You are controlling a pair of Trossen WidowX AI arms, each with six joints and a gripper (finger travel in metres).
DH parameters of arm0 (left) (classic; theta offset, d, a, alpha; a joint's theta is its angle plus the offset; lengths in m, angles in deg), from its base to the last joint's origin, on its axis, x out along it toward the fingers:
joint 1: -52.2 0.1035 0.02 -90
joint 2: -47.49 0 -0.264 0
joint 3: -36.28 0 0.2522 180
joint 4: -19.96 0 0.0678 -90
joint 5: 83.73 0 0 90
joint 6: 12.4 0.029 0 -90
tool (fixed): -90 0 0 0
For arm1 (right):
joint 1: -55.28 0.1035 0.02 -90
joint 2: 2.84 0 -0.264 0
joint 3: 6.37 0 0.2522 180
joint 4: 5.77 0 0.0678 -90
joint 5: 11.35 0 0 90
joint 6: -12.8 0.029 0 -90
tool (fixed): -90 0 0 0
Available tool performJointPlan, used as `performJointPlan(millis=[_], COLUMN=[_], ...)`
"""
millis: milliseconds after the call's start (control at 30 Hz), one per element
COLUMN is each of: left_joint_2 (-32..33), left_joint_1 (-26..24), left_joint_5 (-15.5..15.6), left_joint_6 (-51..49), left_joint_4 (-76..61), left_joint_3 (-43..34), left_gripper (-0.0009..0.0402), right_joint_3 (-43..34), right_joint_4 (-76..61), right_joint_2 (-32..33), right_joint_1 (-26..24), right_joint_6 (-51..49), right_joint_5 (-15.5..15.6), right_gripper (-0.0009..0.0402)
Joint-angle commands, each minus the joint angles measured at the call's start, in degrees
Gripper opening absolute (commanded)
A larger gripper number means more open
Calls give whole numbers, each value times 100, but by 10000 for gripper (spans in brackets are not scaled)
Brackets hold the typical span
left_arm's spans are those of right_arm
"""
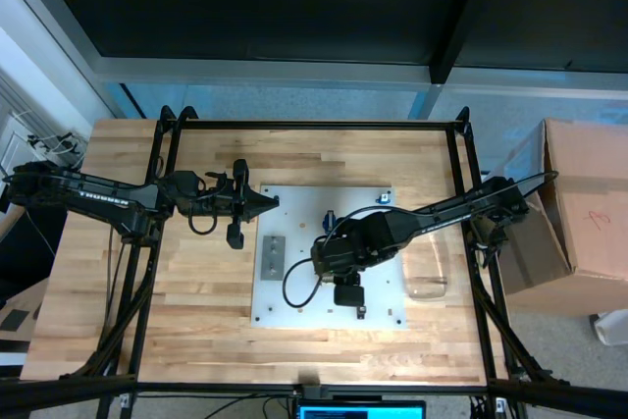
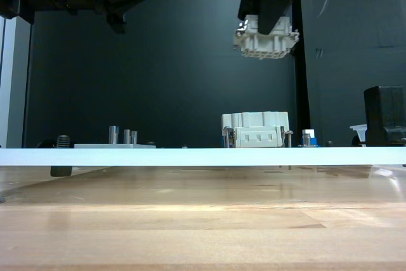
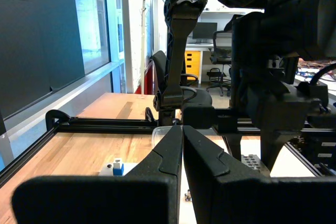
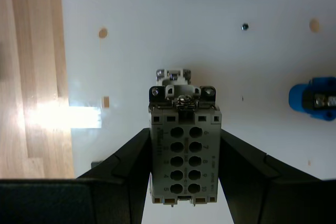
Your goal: Remove the HAN10E connector from the taskboard and place in the container
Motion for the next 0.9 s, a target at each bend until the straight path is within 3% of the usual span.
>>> performJointPlan(millis=[33,900], left_joint_2=[0,0], left_joint_1=[2,2], left_joint_5=[0,0], left_joint_6=[2,2], left_joint_4=[0,0], left_joint_3=[-2,-2], left_gripper=[0,0], right_joint_3=[168,3674], right_joint_4=[11,439], right_joint_2=[-173,-3010], right_joint_1=[66,1049], right_joint_6=[146,1652], right_joint_5=[-2,-2], right_gripper=[4,4])
